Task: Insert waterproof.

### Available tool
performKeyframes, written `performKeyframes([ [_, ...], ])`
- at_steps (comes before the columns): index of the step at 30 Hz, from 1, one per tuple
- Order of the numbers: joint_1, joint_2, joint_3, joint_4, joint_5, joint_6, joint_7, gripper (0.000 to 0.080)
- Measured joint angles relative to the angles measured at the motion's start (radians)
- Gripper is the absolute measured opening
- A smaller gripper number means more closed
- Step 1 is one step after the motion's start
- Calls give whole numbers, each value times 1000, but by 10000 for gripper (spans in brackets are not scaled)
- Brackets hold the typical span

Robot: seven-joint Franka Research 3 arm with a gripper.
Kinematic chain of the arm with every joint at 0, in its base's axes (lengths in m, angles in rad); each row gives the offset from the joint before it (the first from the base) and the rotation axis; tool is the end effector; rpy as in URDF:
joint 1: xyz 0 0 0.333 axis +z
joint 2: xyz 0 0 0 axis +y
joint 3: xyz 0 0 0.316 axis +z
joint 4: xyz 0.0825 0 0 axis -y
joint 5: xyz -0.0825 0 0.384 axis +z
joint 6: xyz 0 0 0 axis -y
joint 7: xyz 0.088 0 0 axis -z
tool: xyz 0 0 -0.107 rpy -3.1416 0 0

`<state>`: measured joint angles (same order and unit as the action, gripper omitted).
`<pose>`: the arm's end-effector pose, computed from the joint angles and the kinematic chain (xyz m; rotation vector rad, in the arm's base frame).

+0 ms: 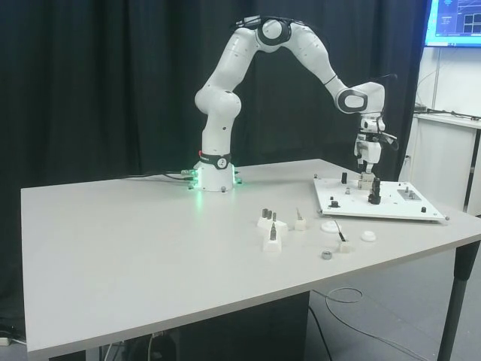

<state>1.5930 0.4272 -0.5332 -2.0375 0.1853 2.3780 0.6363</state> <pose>0.2823 0.5232 0.2577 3.0305 0.4969 0.0824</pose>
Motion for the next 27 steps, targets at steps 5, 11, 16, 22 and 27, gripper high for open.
performKeyframes([
  [5, 1, 1, -1, 0, 0, 0, 0, 800],
  [11, 4, 2, -1, -1, 0, 0, 0, 800],
  [16, 12, 4, -4, -1, 0, 0, 0, 800],
  [22, 29, 9, -15, -1, 1, 0, 0, 800],
  [27, 46, 14, -32, 0, 5, 0, 5, 800],
])
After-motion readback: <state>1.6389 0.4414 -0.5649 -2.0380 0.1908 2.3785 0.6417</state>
